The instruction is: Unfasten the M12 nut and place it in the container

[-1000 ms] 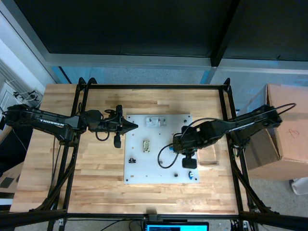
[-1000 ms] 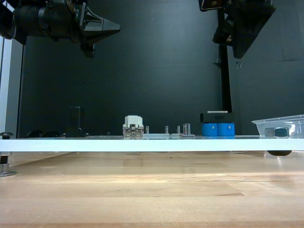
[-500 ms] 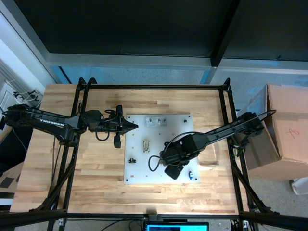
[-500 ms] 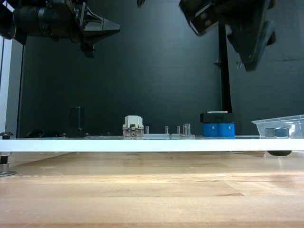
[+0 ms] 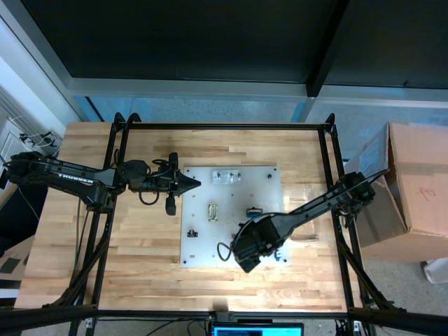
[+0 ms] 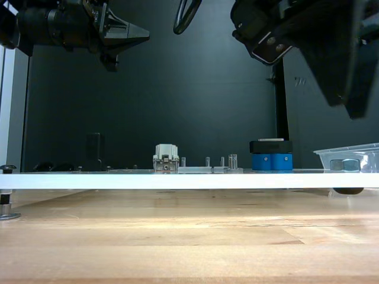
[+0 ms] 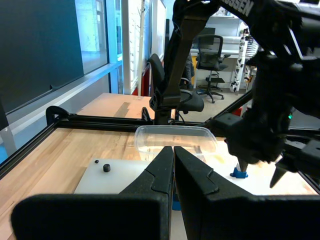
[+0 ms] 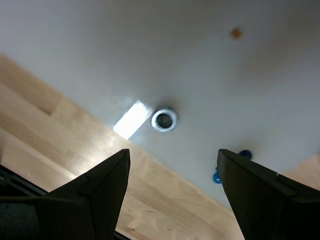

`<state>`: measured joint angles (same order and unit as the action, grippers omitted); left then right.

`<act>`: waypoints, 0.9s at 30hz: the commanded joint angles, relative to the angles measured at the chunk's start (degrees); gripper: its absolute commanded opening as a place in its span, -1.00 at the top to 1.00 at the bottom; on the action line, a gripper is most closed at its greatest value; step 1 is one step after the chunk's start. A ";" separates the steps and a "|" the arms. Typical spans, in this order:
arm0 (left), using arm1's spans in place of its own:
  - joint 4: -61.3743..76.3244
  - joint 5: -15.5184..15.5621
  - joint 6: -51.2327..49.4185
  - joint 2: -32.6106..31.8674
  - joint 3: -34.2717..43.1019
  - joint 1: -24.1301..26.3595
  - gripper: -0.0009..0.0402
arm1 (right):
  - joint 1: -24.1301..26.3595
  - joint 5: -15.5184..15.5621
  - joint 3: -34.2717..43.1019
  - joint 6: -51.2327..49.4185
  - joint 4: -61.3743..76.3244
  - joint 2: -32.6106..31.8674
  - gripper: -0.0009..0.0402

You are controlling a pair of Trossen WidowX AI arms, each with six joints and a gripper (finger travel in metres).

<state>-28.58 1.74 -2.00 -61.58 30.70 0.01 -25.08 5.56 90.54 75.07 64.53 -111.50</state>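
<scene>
the task seems to be only at its start. the m12 nut (image 8: 164, 120) sits on the white board (image 5: 199, 241) near its edge, as it seems on its stud, not in the container (image 6: 349, 148) at the lower right of the low view. the right gripper (image 8: 173, 151) hangs above the nut, fingers spread wide and holding nothing. the left gripper (image 5: 196, 183), pressed closed and empty, is high at the upper left. gripping, unscrewing and carrying are left.

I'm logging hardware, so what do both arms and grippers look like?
Both arms are black. The left arm carries white Trossen lettering; its left gripper, at the left edge of the board, has tapered black fingers. The right gripper, over the board's near right, has broad black wedge fingers and a looped black cable.
</scene>
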 commanded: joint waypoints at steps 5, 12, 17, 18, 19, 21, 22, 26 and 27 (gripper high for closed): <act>0.00 -0.02 0.00 -0.02 0.02 -0.02 0.96 | -0.76 -1.05 -0.02 -0.85 -2.69 -2.45 -0.18; -0.02 -0.02 0.00 -0.02 0.02 -0.02 0.96 | -1.18 -1.60 -0.02 7.72 -3.13 -4.13 -0.16; -0.02 -0.02 0.00 -0.02 0.02 0.00 0.96 | -1.27 -2.89 -0.09 11.54 -3.15 -4.13 -0.15; -0.02 -0.02 0.00 -0.02 0.02 0.00 0.96 | -1.29 -2.93 -0.09 12.74 -3.19 -4.13 -0.15; -0.02 -0.02 0.00 -0.02 0.02 -0.02 0.96 | -1.29 -2.93 -0.09 13.73 -3.19 -4.13 -0.15; 0.04 -0.02 0.00 -0.02 0.02 0.00 0.96 | -1.31 -2.99 -0.09 15.43 -3.39 -4.57 -0.15; 0.02 -0.02 0.00 -0.02 0.02 0.00 0.96 | -1.33 -3.08 -0.09 16.13 -3.45 -4.66 -0.15; 0.00 -0.02 0.00 -0.02 0.02 0.00 0.96 | -1.31 -2.99 -0.11 17.53 -5.31 -5.29 -0.15; 0.04 -0.02 0.00 -0.02 0.02 -0.02 0.96 | -1.31 -2.99 -0.13 17.59 -5.51 -5.29 -0.14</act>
<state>-28.56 1.74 -2.00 -61.58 30.72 0.01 -26.39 2.59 90.43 92.49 59.31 -116.88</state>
